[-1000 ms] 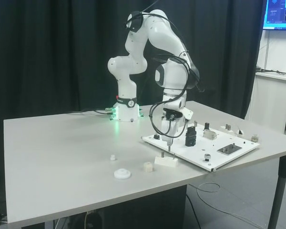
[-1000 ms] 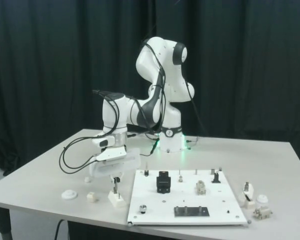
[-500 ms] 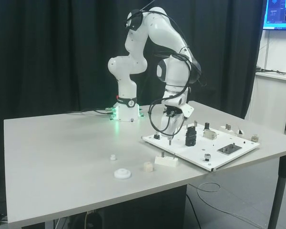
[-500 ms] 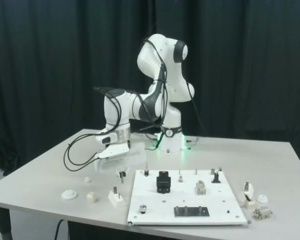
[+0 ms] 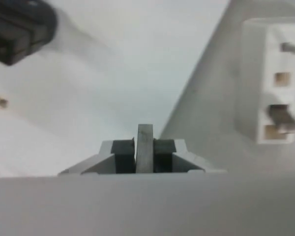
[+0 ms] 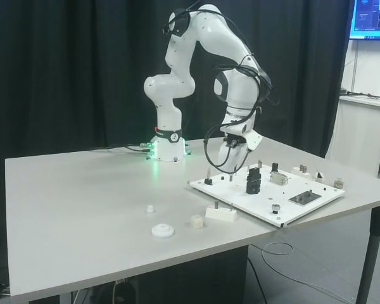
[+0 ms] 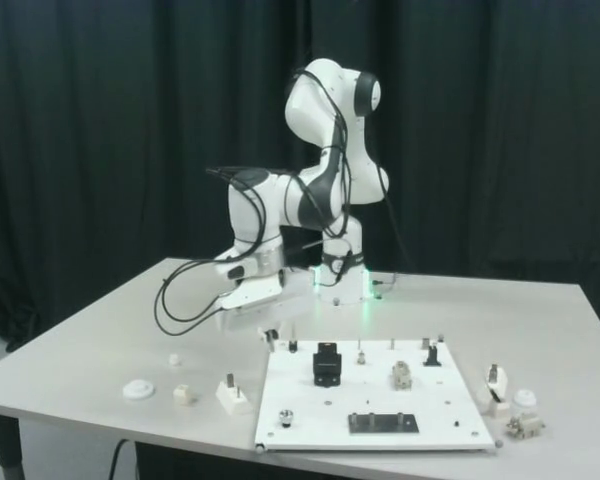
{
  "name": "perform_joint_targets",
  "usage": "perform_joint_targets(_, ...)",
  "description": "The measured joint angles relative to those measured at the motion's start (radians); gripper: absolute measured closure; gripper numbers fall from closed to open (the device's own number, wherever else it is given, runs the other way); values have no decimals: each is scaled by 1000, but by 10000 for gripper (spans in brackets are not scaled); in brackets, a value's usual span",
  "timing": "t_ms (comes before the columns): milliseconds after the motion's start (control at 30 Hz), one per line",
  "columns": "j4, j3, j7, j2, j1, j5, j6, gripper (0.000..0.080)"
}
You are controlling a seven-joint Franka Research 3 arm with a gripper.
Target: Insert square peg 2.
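My gripper (image 6: pixel 230 166) is shut on a thin grey square peg (image 5: pixel 144 147), which stands upright between the black pads (image 5: pixel 122 150) in the wrist view. From the second room view, the gripper (image 7: pixel 270 335) hangs over the far left corner of the white board (image 7: pixel 375 400). The white holder block (image 6: pixel 220 213) lies on the table beside the board's left edge, apart from the gripper. One more peg (image 7: pixel 229 381) stands in the block. The wrist view shows that block (image 5: pixel 275 78) with square holes and the remaining peg (image 5: pixel 281 115).
A black connector (image 6: pixel 253 179) and several small fixtures stand on the board (image 6: pixel 266 193). Left of the block lie a small cube (image 6: pixel 196 221), a white disc (image 6: pixel 162 231) and a tiny white piece (image 6: pixel 150 208). Loose white parts (image 7: pixel 495 385) sit right of the board.
The gripper has lifted the peg out of the holder block, risen, and moved away from the block toward the board's far left corner.
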Motion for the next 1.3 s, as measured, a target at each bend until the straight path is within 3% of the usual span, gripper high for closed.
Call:
perform_joint_targets(433, -133, 0, 84, -89, 55, -11, 26, 728)
perform_joint_targets(1000, -347, 0, 252, -194, 130, -22, 228, 728)
perform_joint_targets(1300, -387, 0, 376, -210, 145, -48, 259, 728)
